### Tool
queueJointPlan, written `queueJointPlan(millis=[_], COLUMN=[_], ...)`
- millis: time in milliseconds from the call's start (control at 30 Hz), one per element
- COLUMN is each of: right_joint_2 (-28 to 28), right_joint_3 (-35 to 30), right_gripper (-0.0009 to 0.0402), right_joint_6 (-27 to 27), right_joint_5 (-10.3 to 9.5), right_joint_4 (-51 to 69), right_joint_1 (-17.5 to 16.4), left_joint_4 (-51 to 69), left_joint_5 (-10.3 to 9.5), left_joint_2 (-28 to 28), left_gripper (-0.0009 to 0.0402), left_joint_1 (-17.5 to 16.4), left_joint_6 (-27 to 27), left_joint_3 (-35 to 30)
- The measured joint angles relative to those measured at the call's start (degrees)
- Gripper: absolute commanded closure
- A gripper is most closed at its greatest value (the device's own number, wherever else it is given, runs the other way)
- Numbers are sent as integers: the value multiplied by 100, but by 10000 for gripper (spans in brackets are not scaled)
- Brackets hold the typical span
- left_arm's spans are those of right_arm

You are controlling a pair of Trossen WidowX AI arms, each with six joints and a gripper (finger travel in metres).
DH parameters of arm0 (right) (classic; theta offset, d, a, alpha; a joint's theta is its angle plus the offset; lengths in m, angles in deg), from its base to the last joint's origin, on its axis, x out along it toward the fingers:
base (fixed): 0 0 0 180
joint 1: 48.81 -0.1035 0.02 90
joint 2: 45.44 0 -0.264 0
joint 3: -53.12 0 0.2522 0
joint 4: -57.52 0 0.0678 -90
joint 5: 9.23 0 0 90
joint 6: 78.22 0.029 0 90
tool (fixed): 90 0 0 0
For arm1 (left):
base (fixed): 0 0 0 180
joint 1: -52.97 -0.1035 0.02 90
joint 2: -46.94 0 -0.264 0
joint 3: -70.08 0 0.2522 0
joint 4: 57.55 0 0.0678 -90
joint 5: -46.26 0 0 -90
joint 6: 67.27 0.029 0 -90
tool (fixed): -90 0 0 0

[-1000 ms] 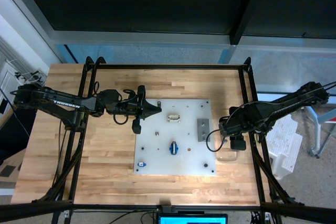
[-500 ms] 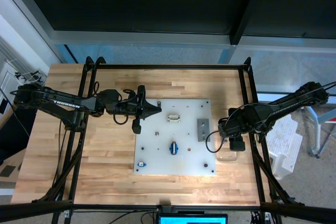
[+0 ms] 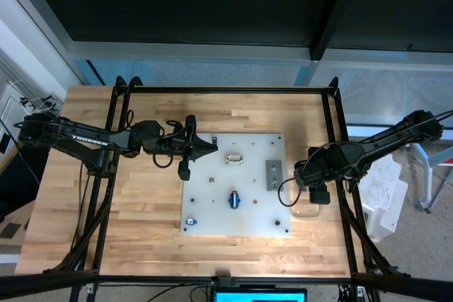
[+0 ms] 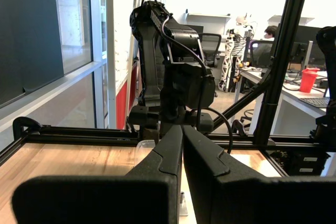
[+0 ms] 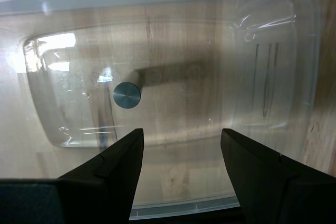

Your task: Pick the 16mm cylinder and install on the taskboard

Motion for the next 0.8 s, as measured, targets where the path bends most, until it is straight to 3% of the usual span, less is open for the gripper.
queueJointPlan(millis=[667,800], right_joint_2=[-4,-4], right_joint_3=[498,562], right_gripper=[189,189], right_joint_6=[234,271], right_joint_5=[4,96], right_joint_4=[-426,-481], right_joint_1=[-7,-4], left_joint_4=[0,0], left_joint_5=[0,0], left_joint_2=[0,-2], left_gripper=[393,393], left_joint_1=[0,0], left_joint_6=[0,0], left_joint_3=[0,2])
